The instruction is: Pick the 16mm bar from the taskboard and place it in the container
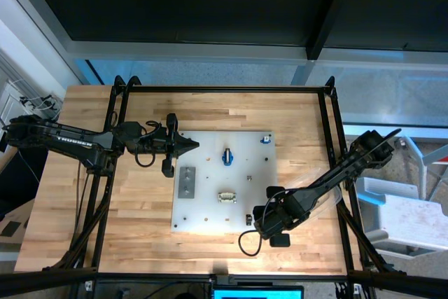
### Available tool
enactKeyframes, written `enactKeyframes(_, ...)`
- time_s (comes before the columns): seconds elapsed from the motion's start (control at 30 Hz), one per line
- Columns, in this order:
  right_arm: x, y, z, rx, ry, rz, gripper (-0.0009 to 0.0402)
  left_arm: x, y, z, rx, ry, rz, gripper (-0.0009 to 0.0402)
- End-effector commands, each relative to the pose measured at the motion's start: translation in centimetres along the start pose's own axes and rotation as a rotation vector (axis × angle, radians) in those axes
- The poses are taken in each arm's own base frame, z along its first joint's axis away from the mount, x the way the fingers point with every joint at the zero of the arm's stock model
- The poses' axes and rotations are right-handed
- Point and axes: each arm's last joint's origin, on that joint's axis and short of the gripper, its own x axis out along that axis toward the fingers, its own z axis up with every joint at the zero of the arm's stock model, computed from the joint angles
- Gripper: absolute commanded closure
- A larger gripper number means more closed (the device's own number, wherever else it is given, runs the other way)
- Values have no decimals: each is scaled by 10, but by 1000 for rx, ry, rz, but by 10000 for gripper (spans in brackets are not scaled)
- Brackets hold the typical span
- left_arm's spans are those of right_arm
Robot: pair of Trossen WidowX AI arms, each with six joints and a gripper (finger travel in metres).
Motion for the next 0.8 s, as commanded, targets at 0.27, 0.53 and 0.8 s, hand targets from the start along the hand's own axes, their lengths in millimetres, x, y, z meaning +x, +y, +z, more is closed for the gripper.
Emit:
enactKeyframes(0.27,-24,-5,-4,4,-41,29,384,0,0,0,0,0,0,393)
enactKeyframes(0.53,-48,-12,-11,7,-73,41,384,0,0,0,0,0,0,393)
enactKeyframes(0.8,-67,-18,-15,13,-115,68,384,0,0,0,0,0,0,393)
